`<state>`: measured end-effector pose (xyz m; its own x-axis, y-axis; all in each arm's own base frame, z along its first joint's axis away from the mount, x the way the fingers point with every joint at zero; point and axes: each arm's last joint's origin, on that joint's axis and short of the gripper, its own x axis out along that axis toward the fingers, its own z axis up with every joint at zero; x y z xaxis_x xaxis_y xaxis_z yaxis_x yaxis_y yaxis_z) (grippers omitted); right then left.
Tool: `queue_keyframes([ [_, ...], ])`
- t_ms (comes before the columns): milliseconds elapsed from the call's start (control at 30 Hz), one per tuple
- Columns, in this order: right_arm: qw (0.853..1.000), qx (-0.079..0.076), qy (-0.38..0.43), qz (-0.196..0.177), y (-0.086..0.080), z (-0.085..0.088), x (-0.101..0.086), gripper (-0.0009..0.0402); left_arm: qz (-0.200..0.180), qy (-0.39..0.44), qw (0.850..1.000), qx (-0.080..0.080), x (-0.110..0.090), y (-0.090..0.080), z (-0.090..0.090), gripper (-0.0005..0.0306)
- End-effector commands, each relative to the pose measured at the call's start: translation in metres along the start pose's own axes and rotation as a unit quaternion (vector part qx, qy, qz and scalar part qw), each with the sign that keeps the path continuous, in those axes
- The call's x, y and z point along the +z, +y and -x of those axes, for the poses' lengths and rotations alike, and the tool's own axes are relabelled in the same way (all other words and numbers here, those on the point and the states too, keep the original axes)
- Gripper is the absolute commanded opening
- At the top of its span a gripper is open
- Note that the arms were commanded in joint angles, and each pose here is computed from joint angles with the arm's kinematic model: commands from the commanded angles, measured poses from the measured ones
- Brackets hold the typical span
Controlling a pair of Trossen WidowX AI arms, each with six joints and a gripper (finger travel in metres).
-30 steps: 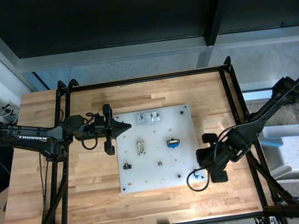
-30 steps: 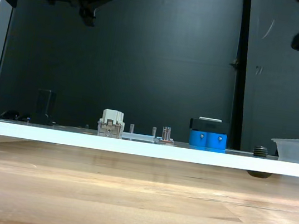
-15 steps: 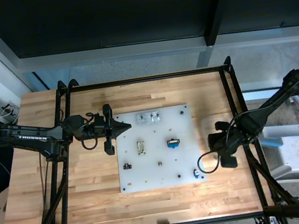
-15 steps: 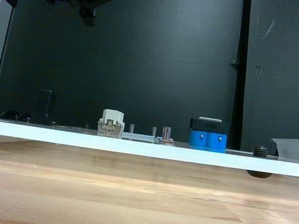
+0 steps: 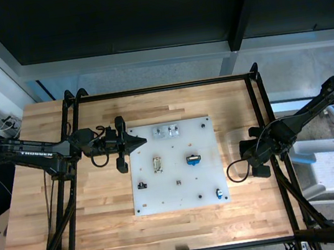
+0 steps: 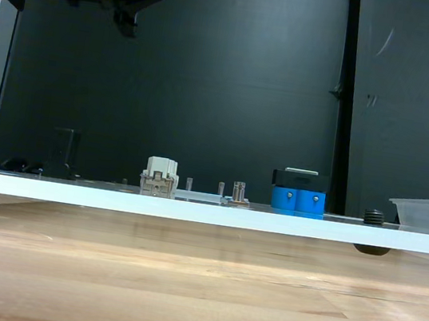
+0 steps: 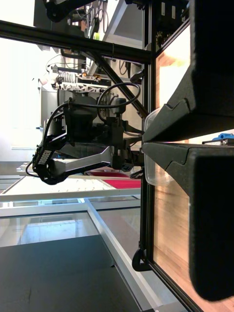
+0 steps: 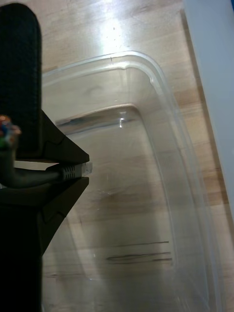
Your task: Remove the rj45 connector and place it in the container
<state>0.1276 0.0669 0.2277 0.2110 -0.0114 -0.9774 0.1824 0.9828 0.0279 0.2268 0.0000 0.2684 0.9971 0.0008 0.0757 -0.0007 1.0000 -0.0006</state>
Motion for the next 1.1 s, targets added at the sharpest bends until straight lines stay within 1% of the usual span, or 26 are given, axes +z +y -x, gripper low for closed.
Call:
queue_keyframes([
  [33,1.000,-0.001,-0.001,0.000,0.0001,-0.0002,0.0002,0.0000,0.000,0.000,1.000,0.000,0.0001,0.0001,-0.0001,0.0001],
  [133,1.000,-0.001,-0.001,0.001,0.0003,-0.0005,0.0004,0.0000,0.000,0.000,1.000,0.000,0.0002,0.0000,0.0000,0.0001],
  [200,1.000,0.002,0.001,0.004,0.0005,-0.0004,0.0003,0.0000,0.000,0.000,1.000,0.000,0.0001,0.0000,-0.0001,0.0001],
  [400,1.000,0.001,0.000,-0.001,0.0005,-0.0004,0.0004,0.0005,0.000,0.000,1.000,0.000,0.0002,0.0001,0.0000,0.0001],
  [667,1.000,-0.002,0.002,-0.014,0.0001,-0.0004,0.0000,0.0074,0.000,0.000,1.000,0.000,0.0002,0.0000,0.0000,0.0001],
  [867,1.000,-0.003,0.003,-0.014,-0.0002,-0.0004,-0.0003,0.0123,0.000,0.000,1.000,0.000,0.0002,0.0001,0.0000,0.0001],
  [1100,1.000,-0.008,0.009,-0.013,-0.0011,-0.0003,-0.0015,0.0167,0.000,0.000,1.000,0.000,0.0001,0.0000,-0.0001,0.0001],
])
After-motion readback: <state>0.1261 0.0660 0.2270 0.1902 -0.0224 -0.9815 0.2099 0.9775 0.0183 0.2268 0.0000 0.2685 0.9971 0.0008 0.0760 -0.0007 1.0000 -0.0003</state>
